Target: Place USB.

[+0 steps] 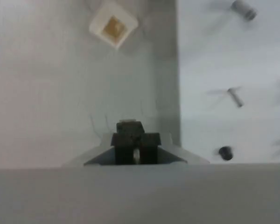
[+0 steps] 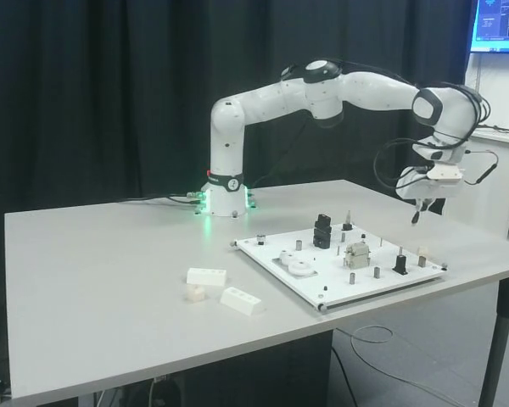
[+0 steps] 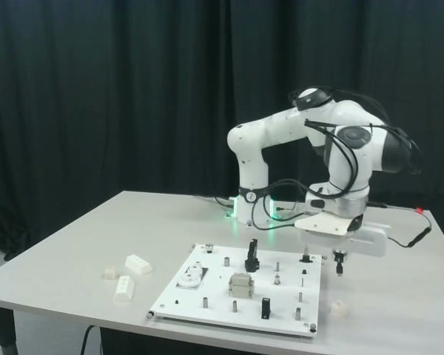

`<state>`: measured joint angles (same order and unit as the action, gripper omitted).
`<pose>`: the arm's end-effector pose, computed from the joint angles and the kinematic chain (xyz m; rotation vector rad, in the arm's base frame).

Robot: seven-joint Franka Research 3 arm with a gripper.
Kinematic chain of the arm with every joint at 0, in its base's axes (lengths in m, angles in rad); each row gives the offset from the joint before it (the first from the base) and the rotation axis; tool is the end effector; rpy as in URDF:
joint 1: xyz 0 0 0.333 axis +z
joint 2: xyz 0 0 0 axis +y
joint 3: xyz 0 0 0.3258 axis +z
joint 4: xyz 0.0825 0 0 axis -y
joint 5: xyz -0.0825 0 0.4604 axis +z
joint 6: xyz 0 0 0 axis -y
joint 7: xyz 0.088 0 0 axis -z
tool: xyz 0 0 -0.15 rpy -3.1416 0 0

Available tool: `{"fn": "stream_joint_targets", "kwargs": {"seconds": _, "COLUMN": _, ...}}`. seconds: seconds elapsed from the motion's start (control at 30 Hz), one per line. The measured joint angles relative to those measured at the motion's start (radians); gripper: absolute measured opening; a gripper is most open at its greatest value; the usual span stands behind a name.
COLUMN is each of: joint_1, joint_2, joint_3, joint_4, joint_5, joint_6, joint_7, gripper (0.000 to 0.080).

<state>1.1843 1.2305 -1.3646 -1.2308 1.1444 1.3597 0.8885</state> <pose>0.6968 0.3310 0.2561 2.6785 -1.2742 -0.3560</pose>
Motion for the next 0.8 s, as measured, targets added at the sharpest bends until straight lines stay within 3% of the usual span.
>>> {"fn": "stream_joint_targets", "kwargs": {"seconds": 0.47, "joint_1": 0.129, "joint_2": 0.015, "joint_3": 0.003, "joint_4": -0.125, "joint_5": -0.019, "joint_6": 0.073, "joint_7": 0.01, "gripper": 0.0026}}
{"fn": "stream_joint_targets", "kwargs": {"seconds": 0.5, "joint_1": 0.134, "joint_2": 0.015, "joint_3": 0.003, "joint_4": -0.131, "joint_5": -0.019, "joint_6": 0.076, "joint_7": 0.012, "gripper": 0.028}}
{"fn": "stream_joint_targets", "kwargs": {"seconds": 0.67, "joint_1": 0.15, "joint_2": 0.014, "joint_3": -0.002, "joint_4": -0.146, "joint_5": -0.023, "joint_6": 0.085, "joint_7": 0.018, "gripper": 0.028}}
{"fn": "stream_joint_targets", "kwargs": {"seconds": 0.7, "joint_1": 0.152, "joint_2": 0.013, "joint_3": -0.003, "joint_4": -0.147, "joint_5": -0.024, "joint_6": 0.085, "joint_7": 0.018, "gripper": 0.0666}}
{"fn": "stream_joint_targets", "kwargs": {"seconds": 0.8, "joint_1": 0.155, "joint_2": 0.007, "joint_3": -0.006, "joint_4": -0.151, "joint_5": -0.029, "joint_6": 0.085, "joint_7": 0.018, "gripper": 0.0666}}
